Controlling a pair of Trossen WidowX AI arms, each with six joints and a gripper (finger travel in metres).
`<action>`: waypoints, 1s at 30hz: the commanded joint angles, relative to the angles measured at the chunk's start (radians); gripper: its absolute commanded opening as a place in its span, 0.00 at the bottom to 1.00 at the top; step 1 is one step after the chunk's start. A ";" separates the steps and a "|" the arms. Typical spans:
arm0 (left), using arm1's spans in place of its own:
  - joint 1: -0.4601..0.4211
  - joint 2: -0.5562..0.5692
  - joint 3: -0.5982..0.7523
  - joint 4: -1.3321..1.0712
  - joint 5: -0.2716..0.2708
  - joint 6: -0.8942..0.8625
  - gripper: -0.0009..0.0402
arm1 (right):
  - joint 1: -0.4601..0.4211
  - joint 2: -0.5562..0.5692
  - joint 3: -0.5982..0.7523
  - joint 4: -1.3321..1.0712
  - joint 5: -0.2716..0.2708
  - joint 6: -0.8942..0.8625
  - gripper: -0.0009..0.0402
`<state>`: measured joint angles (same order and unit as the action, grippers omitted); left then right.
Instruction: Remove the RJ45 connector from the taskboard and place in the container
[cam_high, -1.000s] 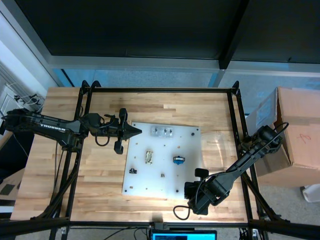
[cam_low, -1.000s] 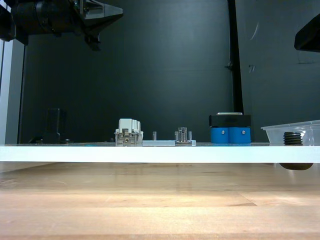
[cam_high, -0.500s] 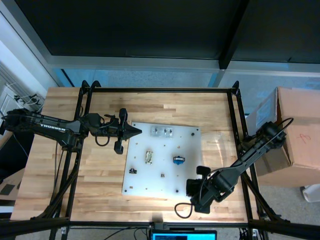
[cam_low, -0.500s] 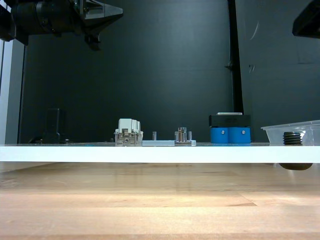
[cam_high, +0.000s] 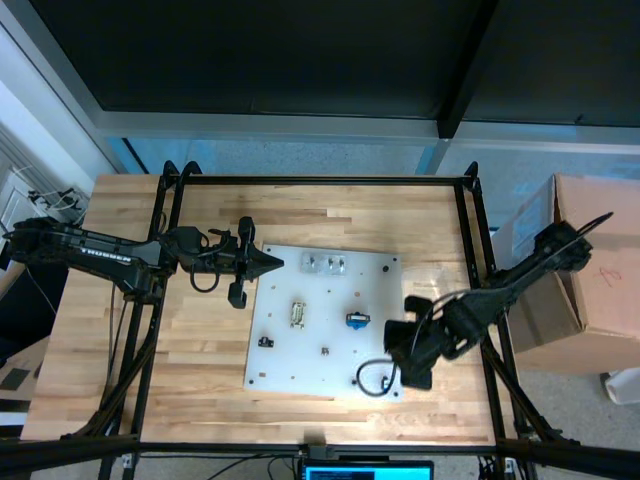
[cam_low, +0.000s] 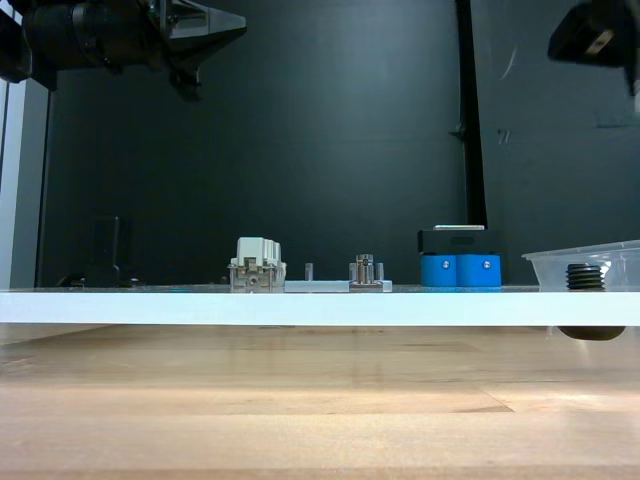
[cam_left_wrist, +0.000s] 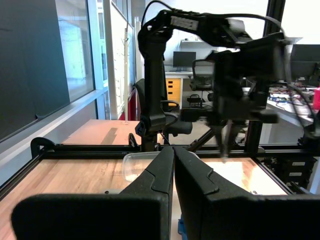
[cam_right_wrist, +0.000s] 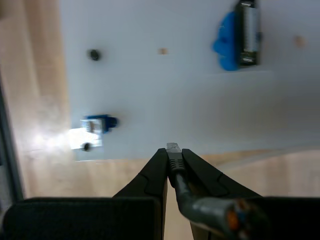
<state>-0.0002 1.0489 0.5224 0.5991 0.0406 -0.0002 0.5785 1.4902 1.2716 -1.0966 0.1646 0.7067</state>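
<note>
Right gripper (cam_right_wrist: 173, 157) clamped the RJ45 connector (cam_right_wrist: 173, 147) above the taskboard (cam_high: 300, 372), likely bound for the container (cam_low: 602, 258); left gripper (cam_left_wrist: 173, 150) hovered closed at its left edge.

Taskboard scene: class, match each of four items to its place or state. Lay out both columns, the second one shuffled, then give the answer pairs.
1. RJ45 connector
2. left gripper
3. right gripper
4. container

A. stands on the table by the taskboard's right edge
B. shut, empty, raised over the taskboard's left edge
C. held clear of the taskboard, between closed fingers
D. shut on the RJ45 connector, above the taskboard's right part

Pairs: 1-C, 2-B, 3-D, 4-A
</note>
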 joint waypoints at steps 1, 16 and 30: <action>0.000 0.000 0.000 0.000 0.000 0.000 0.02 | -0.044 -0.087 -0.089 0.002 0.000 -0.021 0.02; 0.000 0.000 0.000 0.000 0.000 0.000 0.02 | -0.181 -0.454 -0.429 -0.014 -0.004 -0.090 0.04; 0.000 0.000 0.000 0.000 0.000 0.000 0.02 | -0.204 -0.503 -0.489 -0.014 -0.001 -0.096 0.45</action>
<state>-0.0002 1.0489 0.5224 0.5987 0.0406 -0.0002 0.3756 0.9863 0.7795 -1.1107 0.1638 0.6109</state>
